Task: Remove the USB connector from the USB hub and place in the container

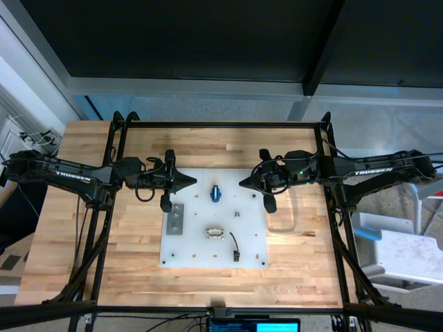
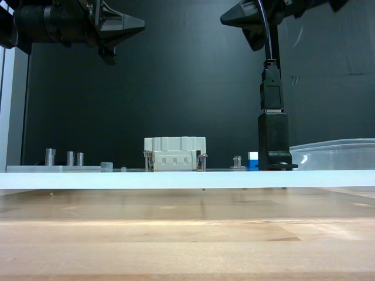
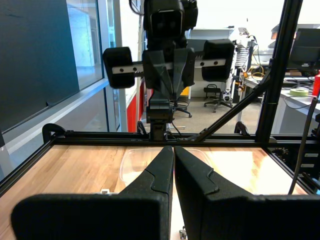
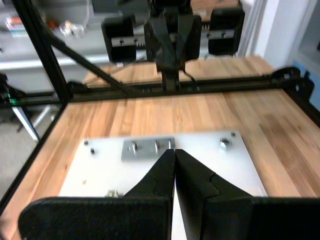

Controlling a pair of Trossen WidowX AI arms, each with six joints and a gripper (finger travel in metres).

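Lettering in white spells TROSSEN along the left arm (image 1: 73, 175), and we read the same word on the right arm (image 1: 374, 168).

The left gripper (image 1: 197, 181) hangs over the far left part of the white board (image 1: 201, 252), high above it. Its fingers (image 3: 155, 175) are pressed together with nothing between them. Below it on the board we see a grey bar with pegs (image 1: 177, 221), then a small blue plug (image 1: 215, 193) and a beige rectangular connector (image 1: 214, 234).

Right of the beige connector, near the board's front edge, sits the USB hub (image 2: 273, 140), a small black block standing on the board. The USB connector (image 2: 271, 88) is plugged upright into its top: a black plug with a metal collar, and a thin black cable that rises from it and bends over. From above, that cable (image 1: 233, 242) shows as a short dark curve ending at the hub (image 1: 236, 256).

The right gripper (image 1: 241, 182) hovers over the far right part of the board, tip facing the left one. Its fingers (image 4: 200, 185) are also clenched on nothing. The connector lies well apart from both pairs of fingers, lower and nearer the front.

The clear container (image 2: 334, 153) rests on the counter (image 1: 104, 249) just beside the board's right edge.
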